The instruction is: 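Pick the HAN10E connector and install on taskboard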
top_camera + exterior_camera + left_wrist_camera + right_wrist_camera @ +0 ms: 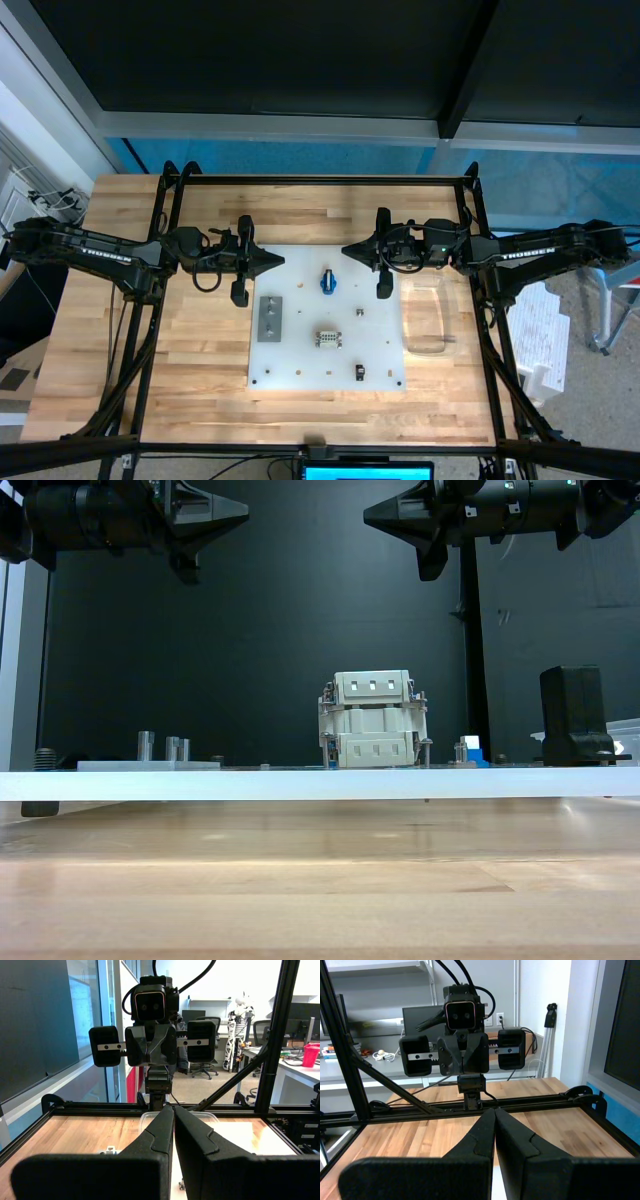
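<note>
Hovering above the board's (300, 378) far edge, left gripper (279, 258) and right gripper (346, 249) both have jaws pressed together. I see the connector (326, 340) mid-board, well apart from both.

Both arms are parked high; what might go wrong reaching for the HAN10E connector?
Left gripper and right gripper hang shut above the far edge of the taskboard; descending unopened would likely knock the HAN10E connector. The grey block and blue knob stand close by, so an opened gripper may clip them.
</note>
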You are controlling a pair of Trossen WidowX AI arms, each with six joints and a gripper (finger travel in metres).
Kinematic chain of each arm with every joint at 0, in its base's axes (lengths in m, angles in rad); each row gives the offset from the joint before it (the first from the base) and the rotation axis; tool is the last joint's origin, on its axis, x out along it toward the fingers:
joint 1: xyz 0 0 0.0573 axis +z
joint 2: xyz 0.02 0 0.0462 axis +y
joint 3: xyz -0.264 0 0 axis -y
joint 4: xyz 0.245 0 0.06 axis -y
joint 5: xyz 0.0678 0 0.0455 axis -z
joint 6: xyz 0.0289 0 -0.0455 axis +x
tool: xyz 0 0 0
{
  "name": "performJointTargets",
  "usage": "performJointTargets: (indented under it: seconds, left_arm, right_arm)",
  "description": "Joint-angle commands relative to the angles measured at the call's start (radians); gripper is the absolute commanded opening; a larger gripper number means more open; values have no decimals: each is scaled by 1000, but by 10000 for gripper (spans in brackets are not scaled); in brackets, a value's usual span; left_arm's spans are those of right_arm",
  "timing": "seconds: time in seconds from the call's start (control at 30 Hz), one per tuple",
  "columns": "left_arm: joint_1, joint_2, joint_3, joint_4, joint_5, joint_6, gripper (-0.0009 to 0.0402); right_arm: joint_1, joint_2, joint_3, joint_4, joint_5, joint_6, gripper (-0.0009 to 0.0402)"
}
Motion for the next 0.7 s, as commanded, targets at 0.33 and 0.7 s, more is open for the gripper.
performJointTargets:
  seconds: [0.33,0.7]
  left_arm:
    - [0,0,0,0,0,0,1]
    - [0,0,0,0,0,0,1]
  right_arm:
    - [0,-5,-2,2,-30,-3,0]
    - [0,-5,-2,3,-53,-6,0]
